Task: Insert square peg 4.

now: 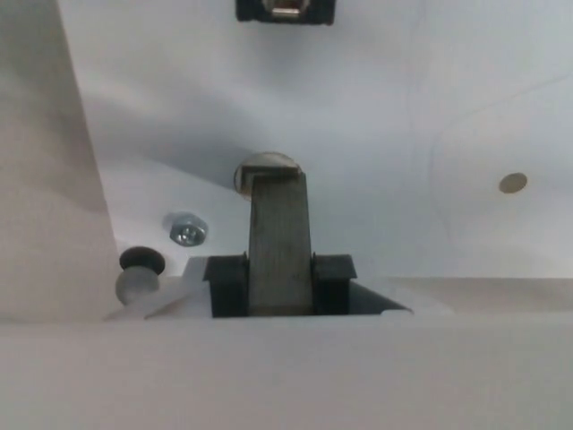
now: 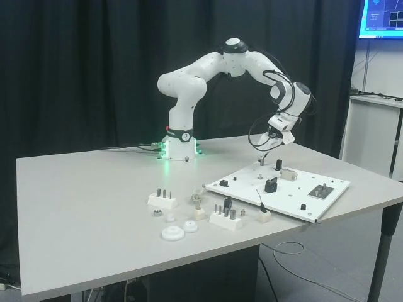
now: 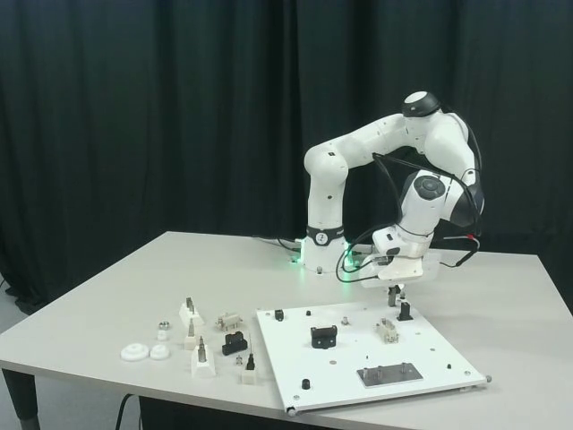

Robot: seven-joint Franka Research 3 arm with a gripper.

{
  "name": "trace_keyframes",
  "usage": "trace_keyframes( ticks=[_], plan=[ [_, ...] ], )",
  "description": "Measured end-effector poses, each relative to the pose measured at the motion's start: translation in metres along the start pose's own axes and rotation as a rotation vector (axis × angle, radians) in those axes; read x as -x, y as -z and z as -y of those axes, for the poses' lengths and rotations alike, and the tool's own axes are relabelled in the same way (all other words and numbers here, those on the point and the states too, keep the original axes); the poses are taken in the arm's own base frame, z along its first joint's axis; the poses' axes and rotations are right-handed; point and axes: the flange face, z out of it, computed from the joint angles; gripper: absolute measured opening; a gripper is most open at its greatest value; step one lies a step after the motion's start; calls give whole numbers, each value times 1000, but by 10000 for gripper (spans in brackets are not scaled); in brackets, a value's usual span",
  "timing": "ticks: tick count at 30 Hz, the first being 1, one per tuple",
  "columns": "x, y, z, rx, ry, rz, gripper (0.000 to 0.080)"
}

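Pincer (image 1: 279, 285) is gripping the square peg (image 1: 279, 242), its black fingers (image 1: 227, 285) closing tight on either side and holding it upright, tip pointing down. Arm is hanging over the far edge of the white board (image 3: 358, 358) on the grey counter (image 2: 82, 189), peg just above a round fitting (image 1: 267, 165), probably so it can drop straight into its hole.
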Motion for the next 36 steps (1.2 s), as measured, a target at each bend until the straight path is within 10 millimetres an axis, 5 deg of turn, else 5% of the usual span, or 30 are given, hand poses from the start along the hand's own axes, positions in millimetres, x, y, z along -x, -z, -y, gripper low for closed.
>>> trace_keyframes(
  ticks=[36],
  plan=[
    [-2,1,0,-37,-32,-6,150]
  ],
)
